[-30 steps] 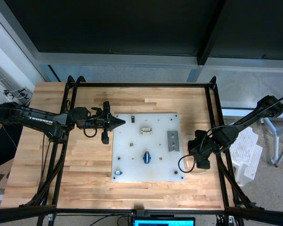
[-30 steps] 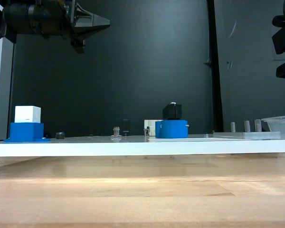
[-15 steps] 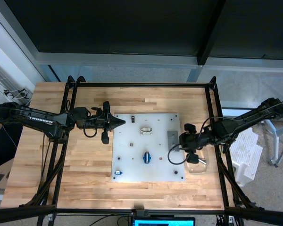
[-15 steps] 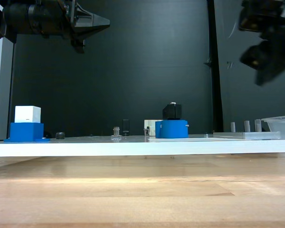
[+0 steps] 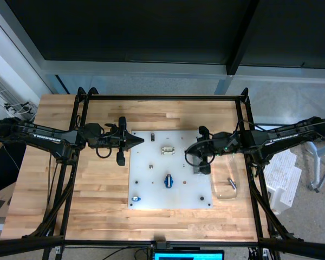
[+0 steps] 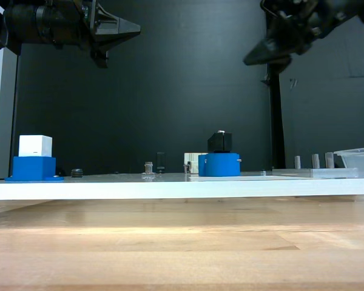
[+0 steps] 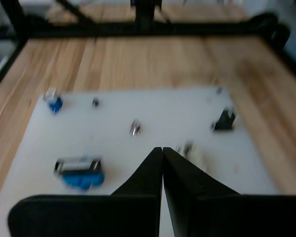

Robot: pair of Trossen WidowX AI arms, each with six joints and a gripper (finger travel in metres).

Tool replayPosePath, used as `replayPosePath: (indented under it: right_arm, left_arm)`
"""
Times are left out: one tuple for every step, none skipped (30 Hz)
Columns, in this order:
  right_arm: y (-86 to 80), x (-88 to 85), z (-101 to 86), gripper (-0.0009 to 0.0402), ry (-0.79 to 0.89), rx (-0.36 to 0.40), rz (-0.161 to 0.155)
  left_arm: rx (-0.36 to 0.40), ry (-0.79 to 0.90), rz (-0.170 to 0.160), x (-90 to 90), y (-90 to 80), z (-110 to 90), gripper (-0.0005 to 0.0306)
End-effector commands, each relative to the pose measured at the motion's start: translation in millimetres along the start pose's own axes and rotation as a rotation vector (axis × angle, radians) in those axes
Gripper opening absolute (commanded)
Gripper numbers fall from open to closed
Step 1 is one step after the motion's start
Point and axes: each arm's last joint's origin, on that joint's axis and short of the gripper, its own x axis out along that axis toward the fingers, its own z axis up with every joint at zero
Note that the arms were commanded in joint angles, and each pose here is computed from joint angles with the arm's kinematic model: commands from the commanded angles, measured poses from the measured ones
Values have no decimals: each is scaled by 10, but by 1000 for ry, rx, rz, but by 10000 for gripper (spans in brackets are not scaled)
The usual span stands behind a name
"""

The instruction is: Remove the 16mm cylinder and place in the container

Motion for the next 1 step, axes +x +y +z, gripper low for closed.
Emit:
replayPosePath:
  right_arm:
    - [-94,34,36,-1,-89,19,28]
  left_arm:
    - [0,0,0,0,1,0,0]
